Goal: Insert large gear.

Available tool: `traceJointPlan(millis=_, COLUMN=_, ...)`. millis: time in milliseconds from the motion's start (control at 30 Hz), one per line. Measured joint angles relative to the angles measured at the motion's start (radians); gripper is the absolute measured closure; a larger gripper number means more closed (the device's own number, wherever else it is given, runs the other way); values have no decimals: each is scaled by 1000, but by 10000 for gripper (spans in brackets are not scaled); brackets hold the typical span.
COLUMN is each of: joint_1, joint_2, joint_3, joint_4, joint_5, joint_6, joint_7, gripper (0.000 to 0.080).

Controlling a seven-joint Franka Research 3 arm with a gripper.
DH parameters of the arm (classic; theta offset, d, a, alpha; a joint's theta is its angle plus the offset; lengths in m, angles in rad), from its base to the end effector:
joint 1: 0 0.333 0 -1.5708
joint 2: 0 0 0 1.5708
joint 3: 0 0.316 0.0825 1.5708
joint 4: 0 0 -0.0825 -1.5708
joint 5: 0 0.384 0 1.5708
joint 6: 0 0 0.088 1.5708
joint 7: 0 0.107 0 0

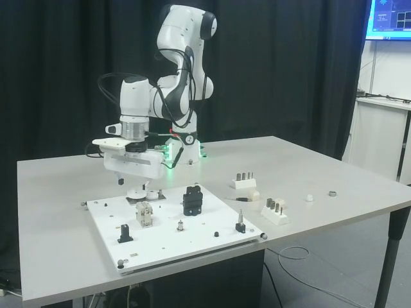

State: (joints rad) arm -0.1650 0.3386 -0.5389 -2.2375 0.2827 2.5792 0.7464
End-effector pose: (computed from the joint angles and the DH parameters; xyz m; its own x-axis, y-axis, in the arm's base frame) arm 0.4159 -0.3615 0.2434 -0.0854 -0.9948 0.0546 -0.9956 0.0832 -0.0422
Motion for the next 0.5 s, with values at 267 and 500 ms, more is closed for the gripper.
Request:
traceJointPlan(millis=267, joint_1=0, joint_2=-33, joint_3=-31, joint_4=0, joint_5=-57, joint_6=-58, joint_7=0, gripper=5)
traceJointPlan(millis=500, joint_1=0, joint_2=-54, joint_3=-51, joint_4=-2, joint_5=-93, joint_6=-95, joint_7=0, gripper=3)
